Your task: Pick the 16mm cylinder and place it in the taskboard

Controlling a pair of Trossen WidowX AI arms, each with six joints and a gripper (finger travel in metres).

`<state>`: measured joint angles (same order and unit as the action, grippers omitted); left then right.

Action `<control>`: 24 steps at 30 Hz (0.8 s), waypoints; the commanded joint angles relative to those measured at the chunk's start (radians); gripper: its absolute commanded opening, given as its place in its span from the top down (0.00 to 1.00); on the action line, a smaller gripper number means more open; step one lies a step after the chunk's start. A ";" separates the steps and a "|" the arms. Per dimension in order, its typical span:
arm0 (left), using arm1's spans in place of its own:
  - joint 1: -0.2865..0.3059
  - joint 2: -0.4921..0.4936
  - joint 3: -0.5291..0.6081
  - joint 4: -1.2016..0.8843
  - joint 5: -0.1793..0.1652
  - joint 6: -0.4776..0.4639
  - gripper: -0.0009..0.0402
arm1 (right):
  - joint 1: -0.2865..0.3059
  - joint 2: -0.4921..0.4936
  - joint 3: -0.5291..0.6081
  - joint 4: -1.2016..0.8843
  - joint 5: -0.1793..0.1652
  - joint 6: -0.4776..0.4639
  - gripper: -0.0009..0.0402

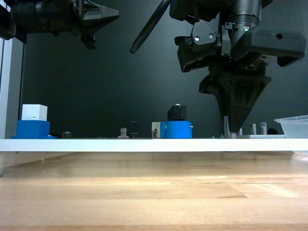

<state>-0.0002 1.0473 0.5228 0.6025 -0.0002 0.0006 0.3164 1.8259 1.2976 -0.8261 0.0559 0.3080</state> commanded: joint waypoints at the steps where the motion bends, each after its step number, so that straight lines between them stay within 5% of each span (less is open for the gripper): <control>1: 0.000 0.000 0.000 0.000 0.000 0.000 0.98 | 0.000 -0.001 0.000 0.000 0.001 0.001 0.72; 11: 0.000 0.000 0.000 0.000 0.000 0.000 0.98 | 0.000 -0.016 0.001 -0.009 0.005 0.000 0.52; 24: 0.000 0.000 0.000 0.000 0.000 0.000 0.98 | -0.001 -0.099 0.001 -0.040 0.031 -0.002 0.53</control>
<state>-0.0002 1.0473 0.5224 0.6029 -0.0002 0.0006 0.3164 1.7412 1.2976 -0.8616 0.0860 0.3073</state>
